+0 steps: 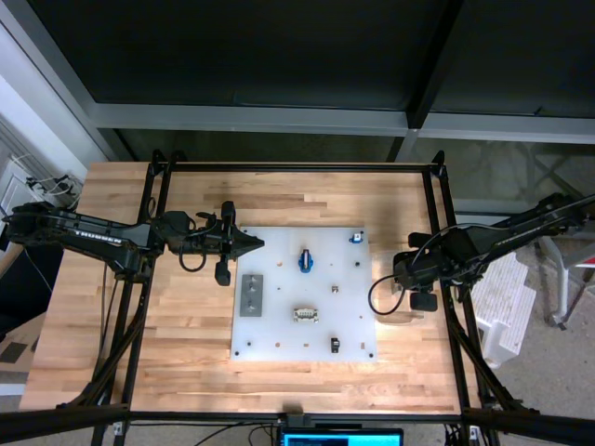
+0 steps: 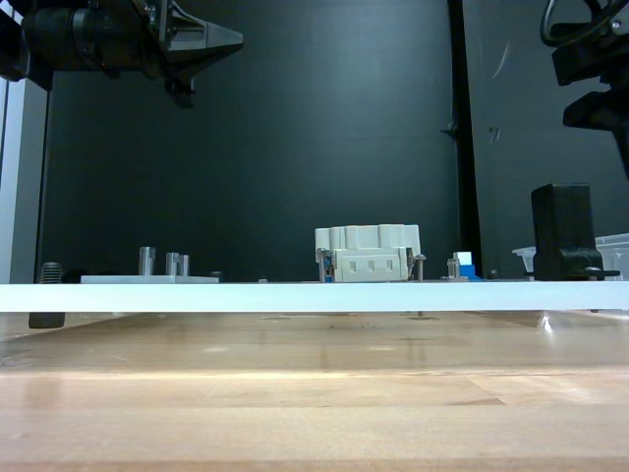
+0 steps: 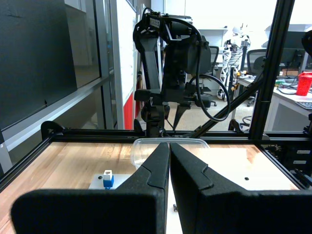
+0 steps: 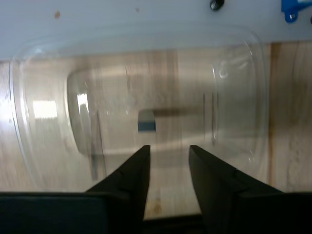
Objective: Pick the 16mm bar and install on taskboard
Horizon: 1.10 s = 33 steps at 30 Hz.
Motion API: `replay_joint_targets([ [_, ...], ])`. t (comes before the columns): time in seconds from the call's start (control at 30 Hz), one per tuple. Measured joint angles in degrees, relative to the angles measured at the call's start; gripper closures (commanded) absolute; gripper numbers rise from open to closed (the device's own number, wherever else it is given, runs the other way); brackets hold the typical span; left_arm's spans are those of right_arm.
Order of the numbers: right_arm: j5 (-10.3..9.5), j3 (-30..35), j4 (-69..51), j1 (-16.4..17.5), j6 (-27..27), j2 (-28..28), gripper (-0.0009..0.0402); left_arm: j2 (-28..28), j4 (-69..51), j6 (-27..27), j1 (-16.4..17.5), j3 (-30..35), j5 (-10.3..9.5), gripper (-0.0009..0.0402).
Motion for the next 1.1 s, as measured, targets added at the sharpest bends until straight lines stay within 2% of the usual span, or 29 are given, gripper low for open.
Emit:
replay_joint_targets([
  [0.17, -0.22, -2.84, 4.52, 0.15, 0.11, 0.13, 0.0203, 0.00, 0.02, 0.00, 0.00, 0.00, -0.02, 0.0393],
  [0.33, -0.35, -4.98, 5.33, 0.48, -0.50, 1.09, 0.0184, 0.00, 0.00, 0.00, 0.00, 0.02, 0.00, 0.0393],
  [1.1, -0.48, -13.11, 16.04, 3.23, -0.74, 3.39, 0.0181, 0.00, 0.02, 0.00, 0.00, 0.00, 0.00, 0.0393],
])
